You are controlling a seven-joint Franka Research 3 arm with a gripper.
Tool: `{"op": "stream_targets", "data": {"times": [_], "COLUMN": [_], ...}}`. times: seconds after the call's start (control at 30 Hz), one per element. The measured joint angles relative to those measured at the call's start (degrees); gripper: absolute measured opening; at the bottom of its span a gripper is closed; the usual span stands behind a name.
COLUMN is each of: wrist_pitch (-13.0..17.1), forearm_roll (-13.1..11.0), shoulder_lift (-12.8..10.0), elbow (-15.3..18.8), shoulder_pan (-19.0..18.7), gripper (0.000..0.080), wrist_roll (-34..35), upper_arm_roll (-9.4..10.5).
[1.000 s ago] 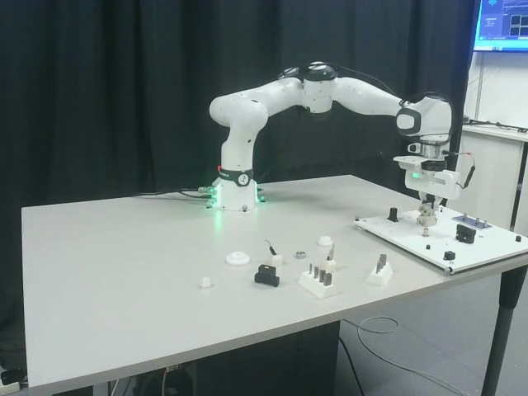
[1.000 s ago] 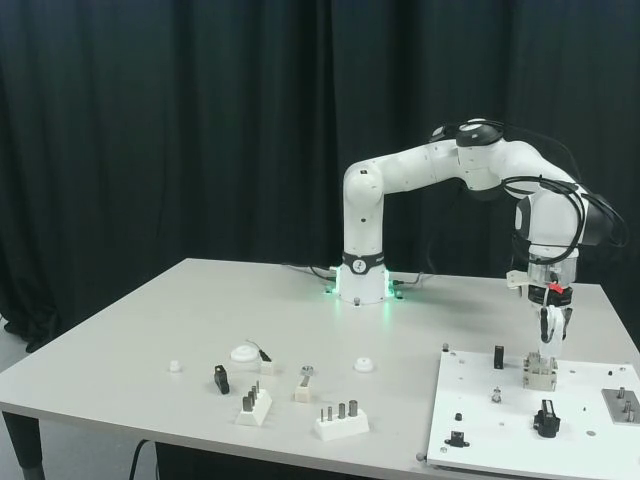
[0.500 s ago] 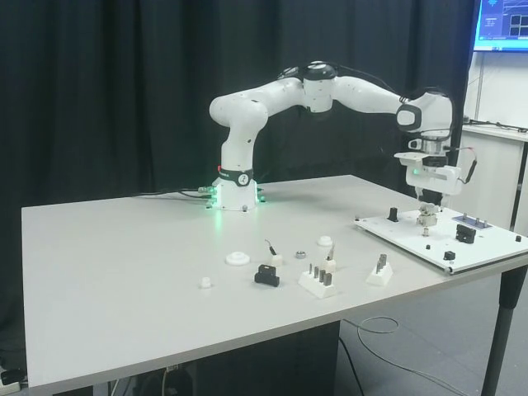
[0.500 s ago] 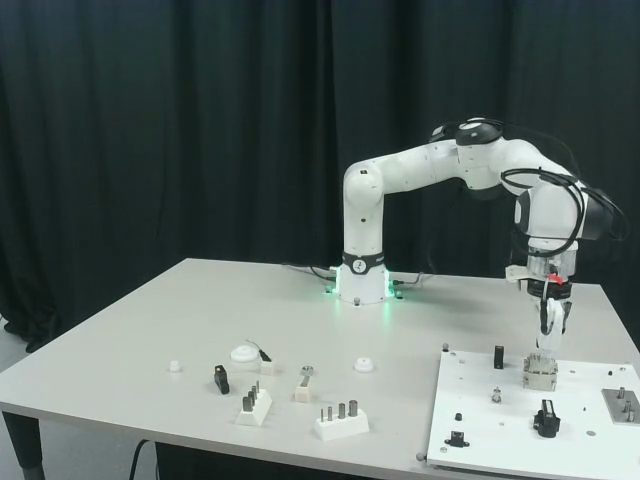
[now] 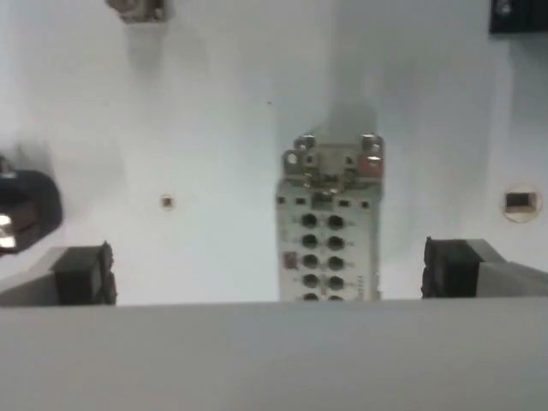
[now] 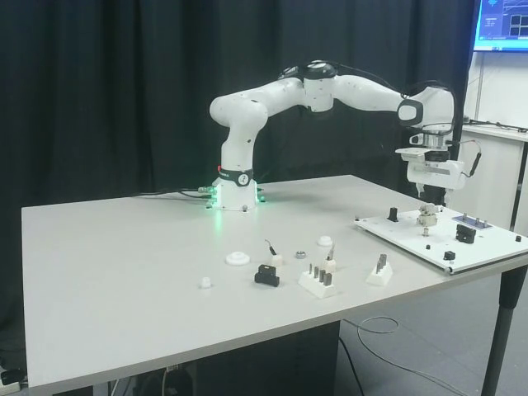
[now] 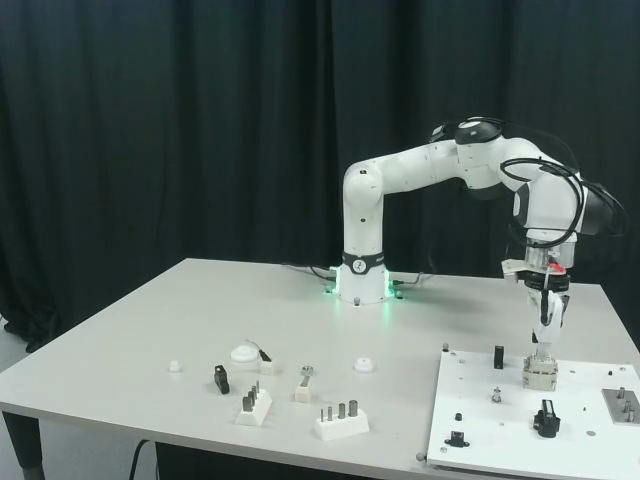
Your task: Insert waterproof.
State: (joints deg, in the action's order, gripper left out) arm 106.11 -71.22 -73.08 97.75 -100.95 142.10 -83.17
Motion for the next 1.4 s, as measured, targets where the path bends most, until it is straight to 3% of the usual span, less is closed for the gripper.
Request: {"op": "stream_targets", "data": {"times": [0.43, 0.83, 1.4], "wrist_pitch": [1.9, -0.3, -0.7], "forearm_roll": [-0.2, -1.5, -1.5], "shoulder_lift": [-0.5, -0.5, -0.5], "elbow": [-3.4, -6.2, -6.9], "shoulder_pan": [4.1, 6.4, 7.4], "gripper": [0.0800, 0.0800, 0.0800], "wrist_roll": [-0.9, -0.9, -0.9], "upper_arm_roll": [0.88, 1.73, 2.89]}}
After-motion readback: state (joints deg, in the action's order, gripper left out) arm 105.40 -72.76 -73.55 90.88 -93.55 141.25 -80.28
